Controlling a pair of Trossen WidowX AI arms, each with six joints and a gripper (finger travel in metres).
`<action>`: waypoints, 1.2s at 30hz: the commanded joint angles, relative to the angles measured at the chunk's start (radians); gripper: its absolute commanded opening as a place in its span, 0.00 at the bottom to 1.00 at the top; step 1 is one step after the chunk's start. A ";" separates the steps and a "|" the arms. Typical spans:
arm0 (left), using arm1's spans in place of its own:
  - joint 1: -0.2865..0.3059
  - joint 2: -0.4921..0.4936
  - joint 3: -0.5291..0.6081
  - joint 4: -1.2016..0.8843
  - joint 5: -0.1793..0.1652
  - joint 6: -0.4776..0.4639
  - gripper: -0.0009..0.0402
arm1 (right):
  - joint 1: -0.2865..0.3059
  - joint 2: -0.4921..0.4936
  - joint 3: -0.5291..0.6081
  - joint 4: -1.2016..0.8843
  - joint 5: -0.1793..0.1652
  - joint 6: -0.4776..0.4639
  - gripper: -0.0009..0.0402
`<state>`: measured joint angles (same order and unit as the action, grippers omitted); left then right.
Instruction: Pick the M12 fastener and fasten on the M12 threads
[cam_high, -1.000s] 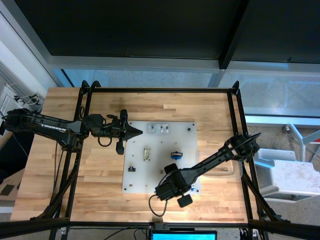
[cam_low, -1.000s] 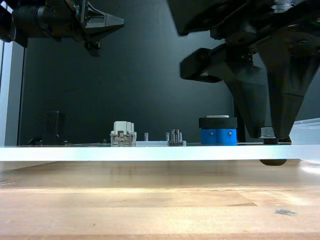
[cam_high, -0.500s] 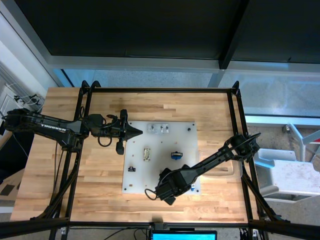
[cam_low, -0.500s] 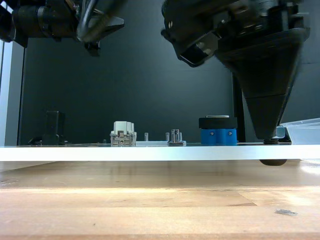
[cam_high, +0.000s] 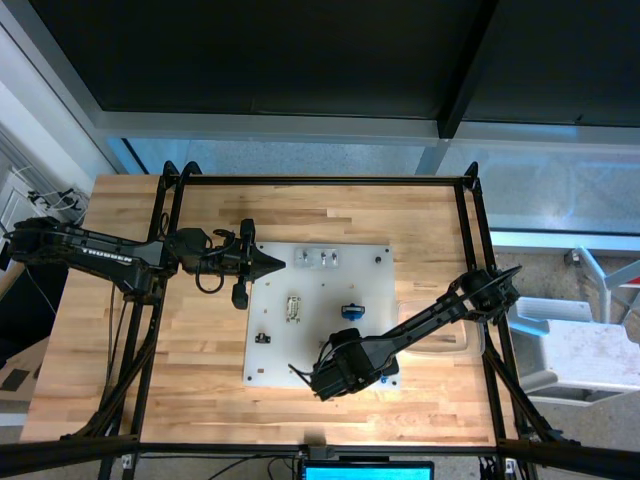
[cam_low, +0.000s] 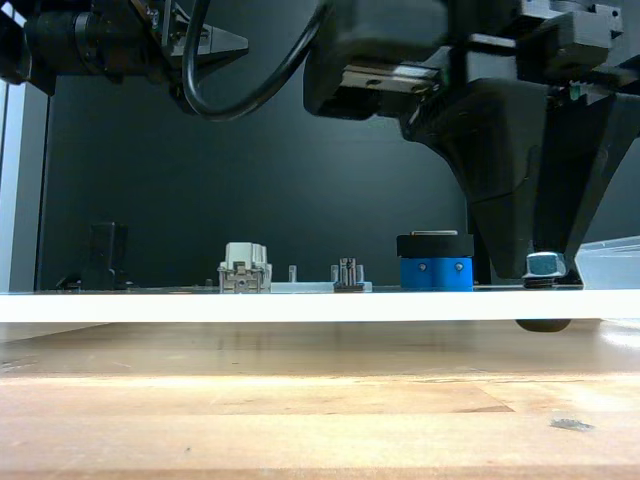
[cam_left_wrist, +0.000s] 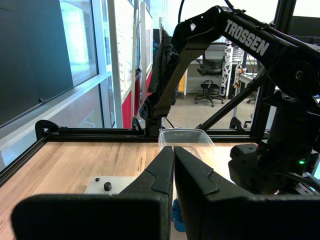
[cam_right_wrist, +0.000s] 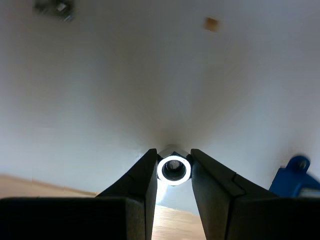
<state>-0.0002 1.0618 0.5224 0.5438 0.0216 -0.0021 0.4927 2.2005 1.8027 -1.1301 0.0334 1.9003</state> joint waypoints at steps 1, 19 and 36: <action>0.000 0.000 0.000 0.000 0.000 0.000 0.02 | 0.001 0.000 0.000 0.003 0.000 0.157 0.06; 0.000 0.000 0.000 0.000 0.000 0.000 0.02 | 0.001 0.000 0.000 0.001 0.000 0.831 0.06; 0.000 0.000 0.000 0.000 0.000 0.000 0.02 | 0.004 0.000 0.000 0.000 0.001 1.246 0.06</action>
<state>-0.0002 1.0618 0.5224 0.5438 0.0216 -0.0021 0.4965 2.2009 1.8027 -1.1290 0.0334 3.1443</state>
